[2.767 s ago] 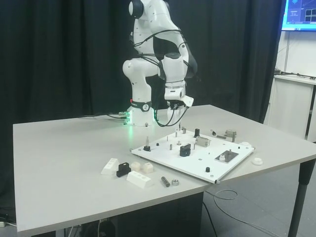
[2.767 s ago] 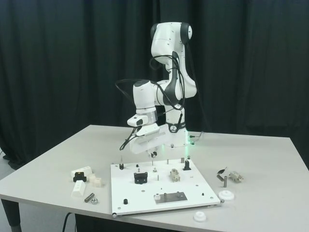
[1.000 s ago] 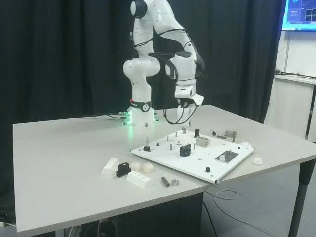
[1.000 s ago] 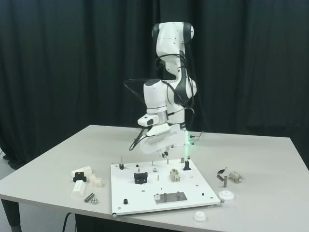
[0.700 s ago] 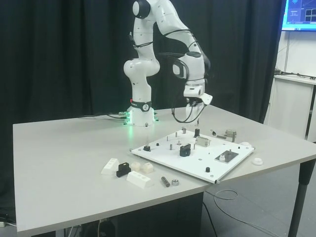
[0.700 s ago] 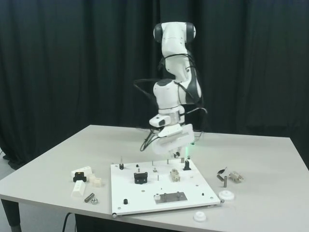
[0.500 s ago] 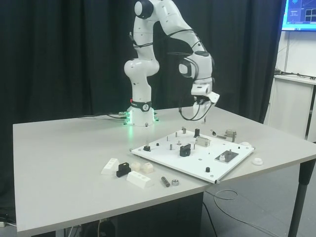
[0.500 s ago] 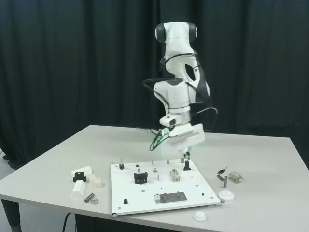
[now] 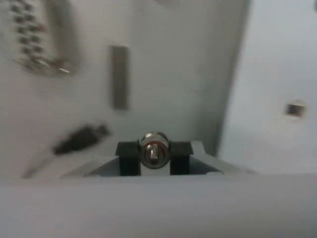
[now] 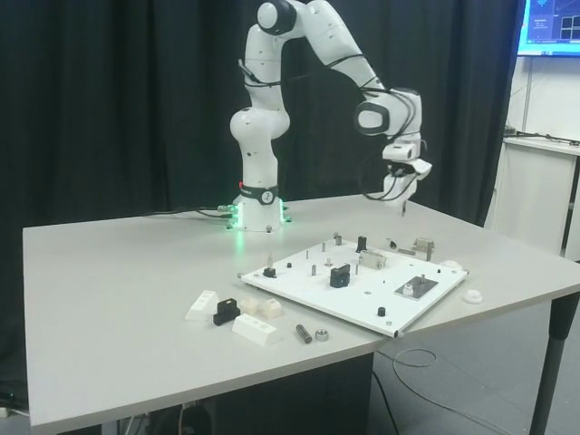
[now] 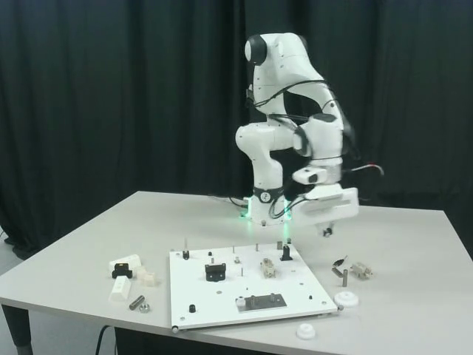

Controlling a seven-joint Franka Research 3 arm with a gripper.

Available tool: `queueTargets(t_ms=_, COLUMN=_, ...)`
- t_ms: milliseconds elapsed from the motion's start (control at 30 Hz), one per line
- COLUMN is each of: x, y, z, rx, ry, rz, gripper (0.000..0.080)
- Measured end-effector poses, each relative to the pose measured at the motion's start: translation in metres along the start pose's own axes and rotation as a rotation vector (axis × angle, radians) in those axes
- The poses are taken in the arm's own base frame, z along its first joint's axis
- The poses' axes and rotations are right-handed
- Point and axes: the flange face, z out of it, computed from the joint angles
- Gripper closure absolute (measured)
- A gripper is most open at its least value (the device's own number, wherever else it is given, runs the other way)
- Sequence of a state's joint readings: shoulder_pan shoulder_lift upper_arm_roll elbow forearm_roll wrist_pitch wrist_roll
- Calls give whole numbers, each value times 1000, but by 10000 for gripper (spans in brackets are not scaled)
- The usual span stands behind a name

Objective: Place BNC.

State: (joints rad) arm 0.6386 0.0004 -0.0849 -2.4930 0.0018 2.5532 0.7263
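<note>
the white arm (image 10: pixel 317 41) is reaching out wide over the grey table (image 10: pixel 109 272), and the gripper (image 11: pixel 327 231) is hanging in the air past the edge of the white board (image 11: pixel 222 296), above the bare table beside it. in the wrist view the two black fingers (image 9: pixel 128 157) are pinching a small metal connector, the bnc (image 9: pixel 154 148), between them, its round end facing the camera. so the jaws are clamped on that part, and it is sitting up in the air with the gripper, not on the board.

below it in the second room view, a small metal fitting (image 11: pixel 360 270) and a short dark peg (image 11: pixel 344 276) are lying on the table just off the board's side, with a white round disc (image 11: pixel 345 299) nearer the table's front edge and another white disc (image 11: pixel 305 331) by the board's corner.

on the board itself a black block (image 11: pixel 215 273) is standing near the middle, a grey plate (image 11: pixel 259 302) is lying toward the front, and several thin pins are sticking up along the far edge.

off the board's other side, a cluster of white blocks (image 10: pixel 201 304) and a black clip (image 10: pixel 227 312) are resting on the table, with a dark bolt (image 10: pixel 304 333) and a nut (image 10: pixel 322 334) close by. a green light (image 10: pixel 237 216) is glowing at the arm's base.
</note>
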Motion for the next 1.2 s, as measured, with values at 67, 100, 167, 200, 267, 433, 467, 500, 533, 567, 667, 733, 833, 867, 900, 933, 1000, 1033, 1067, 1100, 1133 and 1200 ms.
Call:
queueTargets(t_ms=67, x=-11, y=-17, z=-1, rx=-13, ry=20, rz=10, gripper=680)
queueTargets(t_ms=100, x=-16, y=-25, z=-1, rx=-18, ry=29, rz=15, gripper=680)
queueTargets(t_ms=167, x=-25, y=-39, z=-1, rx=-27, ry=48, rz=27, gripper=680)
queueTargets(t_ms=200, x=-30, y=-46, z=-1, rx=-31, ry=57, rz=33, gripper=680)
queueTargets(t_ms=267, x=-38, y=-59, z=0, rx=-37, ry=74, rz=45, gripper=680)
queueTargets(t_ms=433, x=-49, y=-88, z=3, rx=-39, ry=109, rz=76, gripper=680)
queueTargets(t_ms=467, x=-49, y=-93, z=4, rx=-36, ry=115, rz=82, gripper=680)
queueTargets(t_ms=500, x=-49, y=-98, z=5, rx=-34, ry=119, rz=89, gripper=680)
queueTargets(t_ms=533, x=-48, y=-103, z=6, rx=-30, ry=123, rz=95, gripper=680)
queueTargets(t_ms=567, x=-47, y=-108, z=7, rx=-27, ry=126, rz=99, gripper=680)
queueTargets(t_ms=667, x=-40, y=-121, z=11, rx=-18, ry=133, rz=110, gripper=680)
queueTargets(t_ms=733, x=-33, y=-131, z=14, rx=-11, ry=136, rz=119, gripper=680)
queueTargets(t_ms=833, x=-19, y=-142, z=20, rx=-3, ry=138, rz=130, gripper=680)
queueTargets(t_ms=867, x=-15, y=-146, z=22, rx=-2, ry=137, rz=134, gripper=680)
queueTargets(t_ms=900, x=-10, y=-149, z=24, rx=-2, ry=136, rz=139, gripper=680)
queueTargets(t_ms=933, x=-5, y=-152, z=26, rx=-4, ry=133, rz=143, gripper=680)
queueTargets(t_ms=1000, x=4, y=-157, z=31, rx=-11, ry=129, rz=152, gripper=680)
queueTargets(t_ms=1033, x=8, y=-159, z=34, rx=-17, ry=126, rz=157, gripper=680)
queueTargets(t_ms=1067, x=12, y=-161, z=36, rx=-22, ry=123, rz=161, gripper=680)
queueTargets(t_ms=1100, x=16, y=-163, z=39, rx=-28, ry=120, rz=165, gripper=680)
queueTargets(t_ms=1133, x=19, y=-165, z=41, rx=-34, ry=117, rz=168, gripper=680)
queueTargets(t_ms=1200, x=25, y=-168, z=46, rx=-47, ry=110, rz=174, gripper=680)
